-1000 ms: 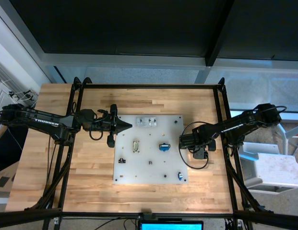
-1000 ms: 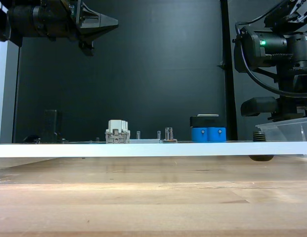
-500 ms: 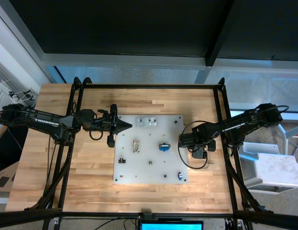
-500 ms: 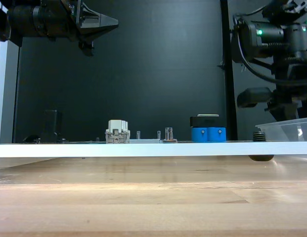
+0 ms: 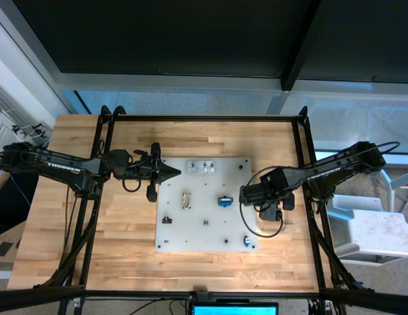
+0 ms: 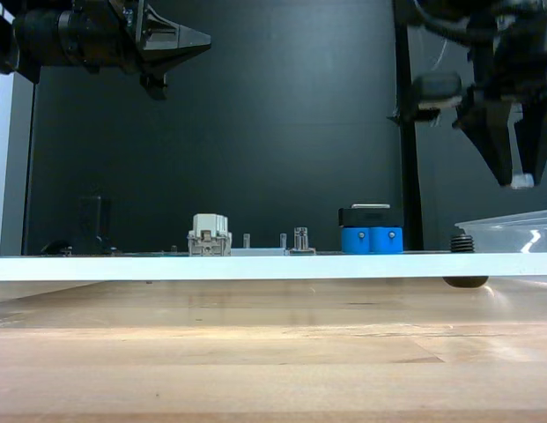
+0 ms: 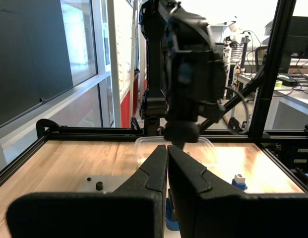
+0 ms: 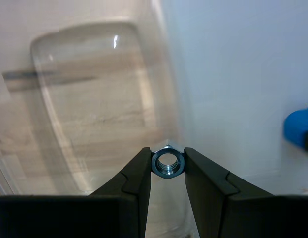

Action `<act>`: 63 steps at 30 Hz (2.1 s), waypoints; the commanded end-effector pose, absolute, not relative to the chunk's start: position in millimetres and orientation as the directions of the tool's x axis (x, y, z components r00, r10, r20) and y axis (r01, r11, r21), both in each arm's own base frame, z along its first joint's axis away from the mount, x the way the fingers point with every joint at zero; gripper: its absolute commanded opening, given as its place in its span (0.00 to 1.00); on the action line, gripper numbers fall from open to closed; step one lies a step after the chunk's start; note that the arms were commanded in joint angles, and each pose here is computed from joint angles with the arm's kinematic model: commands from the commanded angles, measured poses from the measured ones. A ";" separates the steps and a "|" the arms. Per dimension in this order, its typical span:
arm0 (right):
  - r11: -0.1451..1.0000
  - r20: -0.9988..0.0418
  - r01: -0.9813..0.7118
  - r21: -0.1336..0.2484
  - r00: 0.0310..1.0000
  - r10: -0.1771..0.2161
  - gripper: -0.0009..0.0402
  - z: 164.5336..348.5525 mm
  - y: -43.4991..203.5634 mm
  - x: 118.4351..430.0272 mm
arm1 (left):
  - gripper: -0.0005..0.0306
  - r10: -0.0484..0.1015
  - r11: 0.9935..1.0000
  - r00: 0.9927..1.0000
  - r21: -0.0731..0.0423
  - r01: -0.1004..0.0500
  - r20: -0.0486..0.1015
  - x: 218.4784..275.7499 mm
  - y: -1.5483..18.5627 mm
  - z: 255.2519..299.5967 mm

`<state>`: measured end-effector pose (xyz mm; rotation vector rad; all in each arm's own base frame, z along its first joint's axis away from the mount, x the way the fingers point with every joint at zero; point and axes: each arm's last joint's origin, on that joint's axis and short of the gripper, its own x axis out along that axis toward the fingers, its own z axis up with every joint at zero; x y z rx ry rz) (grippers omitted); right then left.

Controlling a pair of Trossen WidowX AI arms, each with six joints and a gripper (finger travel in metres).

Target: Pick the M12 fastener and fasten on the M12 threads

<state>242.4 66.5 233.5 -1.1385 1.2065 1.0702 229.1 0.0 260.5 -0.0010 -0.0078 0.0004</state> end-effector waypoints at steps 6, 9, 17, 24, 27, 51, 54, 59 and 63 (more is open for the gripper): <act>0.112 -0.997 -0.991 -0.072 0.075 0.019 0.09 248.1 105.2 283.0 | 0.02 0.001 1.000 1.000 -0.001 -0.001 0.008 229.2 0.1 260.5; 0.109 -0.998 -0.992 -0.060 0.062 0.015 0.09 249.3 119.7 299.6 | 0.02 0.001 1.000 1.000 -0.001 -0.001 0.008 229.2 0.1 260.5; 0.059 -0.999 -0.997 -0.049 0.050 0.013 0.09 240.1 152.6 332.7 | 0.02 0.000 1.000 1.000 -0.001 0.000 0.008 229.2 0.0 260.5; 0.038 -0.998 -0.998 -0.054 0.055 0.017 0.09 230.9 171.7 353.6 | 0.02 0.000 1.000 1.000 -0.001 0.000 0.008 229.2 0.0 260.5; 0.034 -0.999 -0.998 -0.052 0.052 0.016 0.09 225.3 177.4 362.2 | 0.02 0.000 1.000 1.000 -0.001 0.000 0.008 229.2 0.0 260.5; 0.027 -0.999 -1.000 -0.012 0.013 0.030 0.09 198.1 188.2 376.2 | 0.02 0.000 1.000 1.000 -0.001 0.000 0.008 229.2 0.0 260.5; 0.025 -0.999 -1.000 -0.008 0.009 0.045 0.09 194.6 189.1 375.8 | 0.02 0.000 1.000 1.000 -0.001 0.000 0.008 229.2 0.0 260.5; 0.025 -0.999 -1.000 -0.006 0.007 0.044 0.09 193.1 188.9 375.4 | 0.02 0.001 1.000 1.000 -0.001 -0.001 0.008 229.2 0.1 260.5; 0.026 -0.999 -1.000 -0.005 0.006 0.043 0.09 192.4 188.4 375.2 | 0.02 0.000 1.000 1.000 -0.001 0.000 0.008 229.2 0.0 260.5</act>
